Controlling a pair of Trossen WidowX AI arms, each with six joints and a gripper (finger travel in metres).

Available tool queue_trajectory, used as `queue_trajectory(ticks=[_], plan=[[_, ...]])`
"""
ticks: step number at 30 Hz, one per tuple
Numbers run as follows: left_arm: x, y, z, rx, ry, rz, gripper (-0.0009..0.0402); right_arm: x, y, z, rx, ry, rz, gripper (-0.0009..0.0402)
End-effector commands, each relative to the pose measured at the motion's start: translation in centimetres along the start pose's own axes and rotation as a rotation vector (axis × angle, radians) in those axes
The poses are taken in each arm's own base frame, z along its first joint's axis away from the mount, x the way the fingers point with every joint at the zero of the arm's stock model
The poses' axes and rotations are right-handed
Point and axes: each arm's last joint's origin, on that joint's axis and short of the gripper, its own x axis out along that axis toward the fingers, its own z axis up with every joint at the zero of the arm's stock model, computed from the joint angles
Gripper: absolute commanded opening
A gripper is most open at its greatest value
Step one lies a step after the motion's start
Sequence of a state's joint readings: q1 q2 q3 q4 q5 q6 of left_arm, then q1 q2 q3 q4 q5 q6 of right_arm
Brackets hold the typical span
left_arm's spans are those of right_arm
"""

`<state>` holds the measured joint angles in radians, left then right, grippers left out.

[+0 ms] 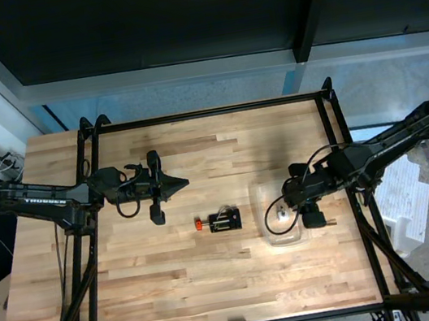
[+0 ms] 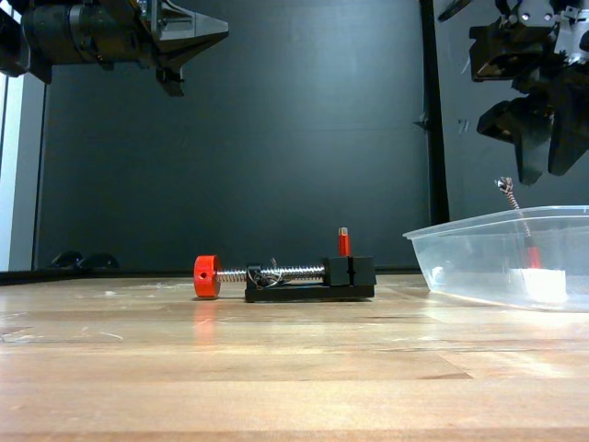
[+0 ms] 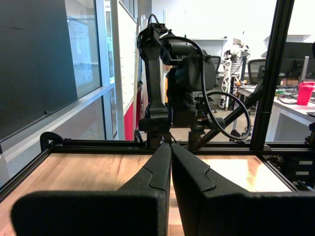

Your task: Pick the RCA connector and install on taskboard

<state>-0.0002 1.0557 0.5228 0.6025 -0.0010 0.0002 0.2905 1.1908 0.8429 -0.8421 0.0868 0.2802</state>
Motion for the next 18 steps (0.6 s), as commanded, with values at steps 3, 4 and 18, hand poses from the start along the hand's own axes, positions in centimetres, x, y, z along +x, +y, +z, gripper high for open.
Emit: queue_trajectory(ticks=[3, 4, 18], plan=[[0.0, 0.0, 0.0, 0.0, 0.0, 0.0, 0.0, 1.3, 0.2, 0.3, -0.006, 0.018, -0.024, 0.0182], [0.0, 0.0, 0.0, 0.0, 0.0, 0.0, 0.0, 1.5, 0.3, 0.4, -0.007, 0.019, -0.031, 0.0183], [0.0, 0.0, 0.0, 0.0, 0.0, 0.0, 0.0, 4.0, 0.7, 0.8, -0.015, 0.071, -0.045, 0.0185]])
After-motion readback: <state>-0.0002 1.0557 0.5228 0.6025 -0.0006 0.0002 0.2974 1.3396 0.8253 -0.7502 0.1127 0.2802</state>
